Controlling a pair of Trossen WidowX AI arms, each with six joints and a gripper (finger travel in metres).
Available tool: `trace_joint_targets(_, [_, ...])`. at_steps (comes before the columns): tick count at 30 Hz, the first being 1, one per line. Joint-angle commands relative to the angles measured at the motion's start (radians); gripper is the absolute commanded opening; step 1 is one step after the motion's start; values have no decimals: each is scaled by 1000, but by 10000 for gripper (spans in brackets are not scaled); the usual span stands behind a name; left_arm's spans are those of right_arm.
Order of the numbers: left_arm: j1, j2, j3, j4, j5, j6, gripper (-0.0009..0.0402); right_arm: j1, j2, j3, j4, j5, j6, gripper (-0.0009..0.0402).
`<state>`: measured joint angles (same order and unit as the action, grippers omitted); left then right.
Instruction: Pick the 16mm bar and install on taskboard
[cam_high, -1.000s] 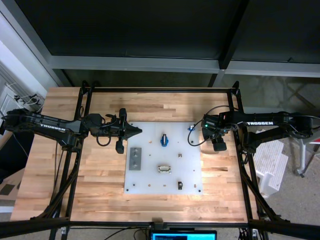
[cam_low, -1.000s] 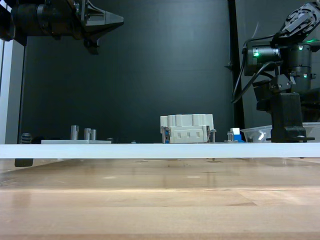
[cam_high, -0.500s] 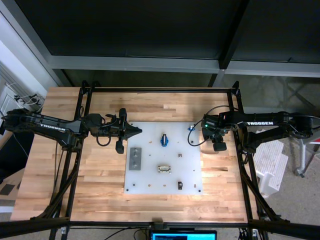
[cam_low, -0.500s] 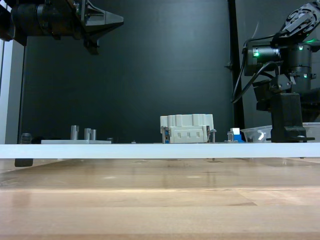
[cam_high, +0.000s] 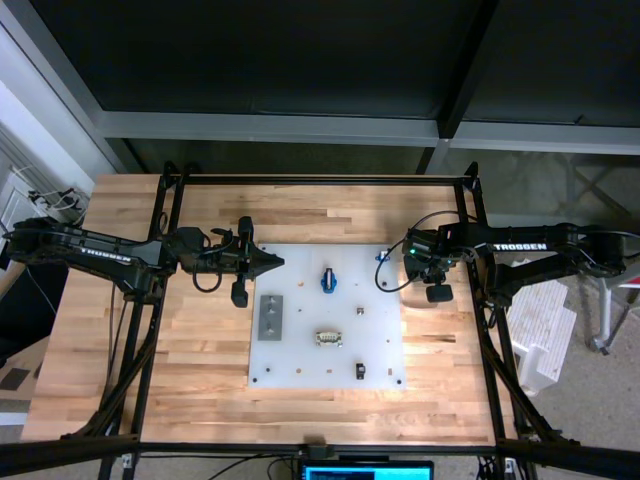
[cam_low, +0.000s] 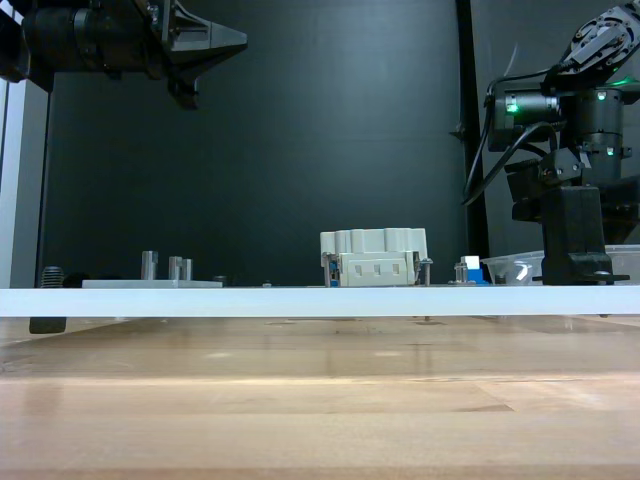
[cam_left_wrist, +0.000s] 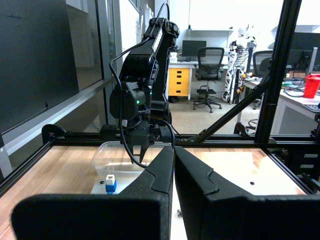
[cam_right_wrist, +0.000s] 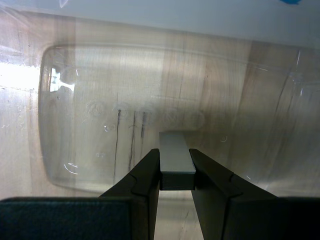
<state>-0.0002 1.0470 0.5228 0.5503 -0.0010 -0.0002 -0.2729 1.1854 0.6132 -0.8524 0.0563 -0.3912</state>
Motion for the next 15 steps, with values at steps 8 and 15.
trace_joint_targets(8, [0, 0, 0, 0, 0, 0, 0, 3, -2, 75, -64, 3, 18, 8])
trace_joint_targets(15, [0, 0, 0, 0, 0, 0, 0, 42, -2, 221, -221, 3, 116, 9])
